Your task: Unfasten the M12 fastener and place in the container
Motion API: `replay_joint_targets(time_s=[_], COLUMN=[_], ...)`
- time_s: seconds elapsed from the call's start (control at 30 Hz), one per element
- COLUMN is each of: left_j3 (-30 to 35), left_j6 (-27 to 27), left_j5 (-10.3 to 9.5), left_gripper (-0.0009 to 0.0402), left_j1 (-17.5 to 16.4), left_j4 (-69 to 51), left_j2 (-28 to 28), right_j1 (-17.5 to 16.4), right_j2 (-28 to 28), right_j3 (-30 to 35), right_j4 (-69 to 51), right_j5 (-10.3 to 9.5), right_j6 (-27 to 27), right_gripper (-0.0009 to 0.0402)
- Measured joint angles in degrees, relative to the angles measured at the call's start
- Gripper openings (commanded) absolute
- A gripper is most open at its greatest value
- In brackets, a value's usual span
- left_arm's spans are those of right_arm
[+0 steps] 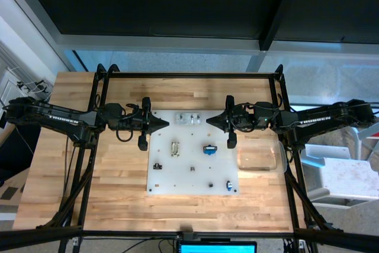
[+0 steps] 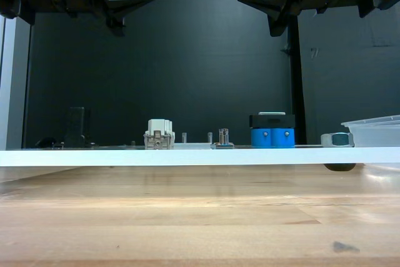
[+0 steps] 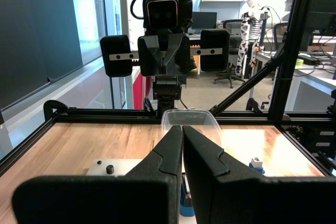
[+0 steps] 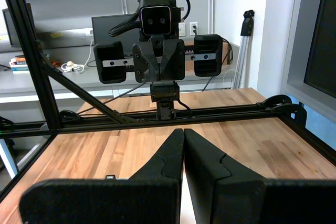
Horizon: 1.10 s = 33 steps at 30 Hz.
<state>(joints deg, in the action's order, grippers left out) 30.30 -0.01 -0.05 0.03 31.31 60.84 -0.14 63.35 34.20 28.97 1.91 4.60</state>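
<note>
Left claw (image 1: 166,124): closed tip to tip, nothing held. It hangs high over the far left part of the board (image 1: 177,173), pointing inward. Right claw (image 1: 208,122): likewise closed on nothing, high over the far right part, facing the left one. Each wrist view shows you only a hairline seam down the middle and no part caught in it.

Nut (image 1: 228,185): on the board near its near right corner, well apart from both claws. From table height it reads as a small silver cap in front of the tray (image 1: 258,158). From above you can see the tray lies beside the board's right edge and holds nothing. Judged to be on its stud; the ribs are too small to check.

Progress: no step of the task is done. Left for you: bring a claw down (the right is nearer), open it, grip the nut, unscrew, lift clear, carry to the tray, release.
</note>
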Motion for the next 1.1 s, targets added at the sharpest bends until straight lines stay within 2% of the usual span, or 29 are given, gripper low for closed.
replay_joint_targets(time_s=[0.6,0.7,0.8,0.83,1.1], left_j3=[0.02,0.02,0.00,0.02,0.02], left_j6=[-0.02,-0.02,0.00,-0.02,-0.02], left_j5=[0.02,0.02,0.02,0.00,0.02], left_gripper=[0.0000,0.0000,0.0000,0.0000,0.0000], left_j1=[-0.02,-0.02,-0.02,-0.02,-0.02], left_j4=[0.00,0.00,0.00,0.00,0.00], left_j2=[0.02,0.00,0.00,0.00,0.02], right_j1=[0.00,-0.35,-1.53,-1.86,-6.08], right_j2=[0.00,0.04,1.22,1.79,10.25], right_j3=[0.04,3.30,8.87,10.60,24.65], right_j4=[-0.28,-9.09,-21.05,-24.44,-47.69], right_j5=[0.00,0.20,2.80,3.04,3.02], right_j6=[-0.09,0.46,1.31,1.88,9.81], right_gripper=[0.0000,0.0000,0.0000,0.0000,0.0000])
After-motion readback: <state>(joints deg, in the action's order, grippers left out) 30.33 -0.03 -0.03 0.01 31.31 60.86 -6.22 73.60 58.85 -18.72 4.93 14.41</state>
